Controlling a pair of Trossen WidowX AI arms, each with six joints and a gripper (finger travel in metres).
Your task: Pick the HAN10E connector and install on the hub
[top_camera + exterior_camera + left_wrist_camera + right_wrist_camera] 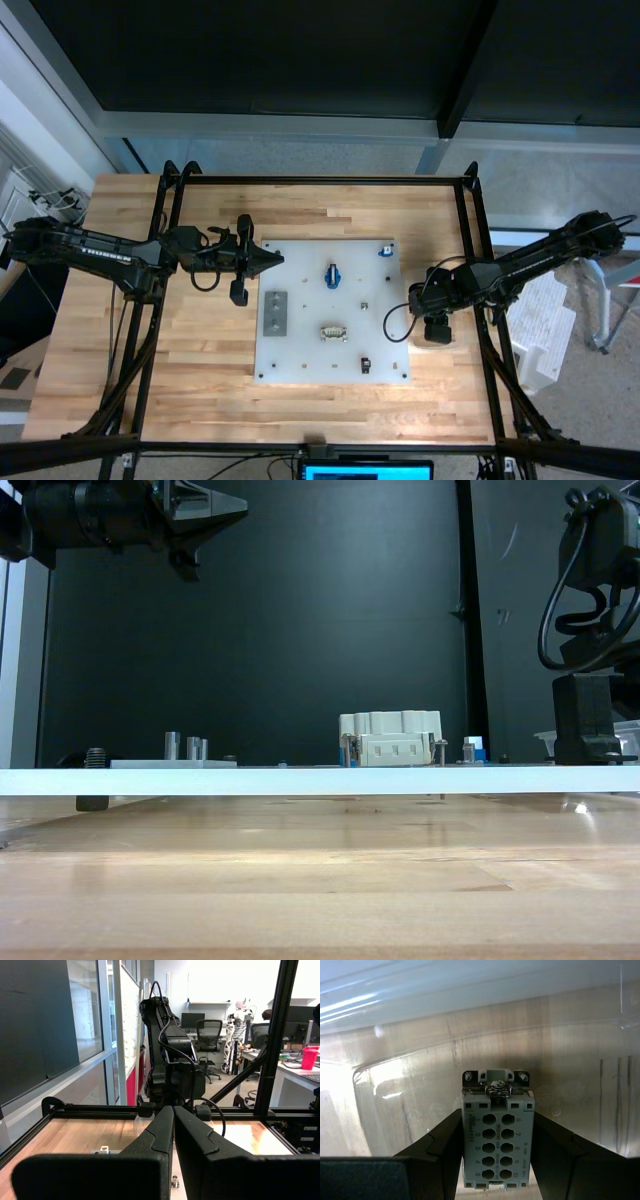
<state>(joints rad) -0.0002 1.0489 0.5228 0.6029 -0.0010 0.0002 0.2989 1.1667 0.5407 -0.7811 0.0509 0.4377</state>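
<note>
Right gripper: black angular fingers closed against both long sides of the HAN10E connector, gripping it.

The connector is a pale grey rectangular plastic insert. Its face has two columns of five numbered round holes, and a silvery screw sits at one end. It lies in a clear glossy plastic tray, just right of the white square board on the wooden slatted table.

Hub: beige-grey rectangular socket base with silvery end flanges, on the board's near middle, well apart from the connector.

Left gripper: matte black fingers pressed together, empty, raised above the board's far-left edge.
</note>
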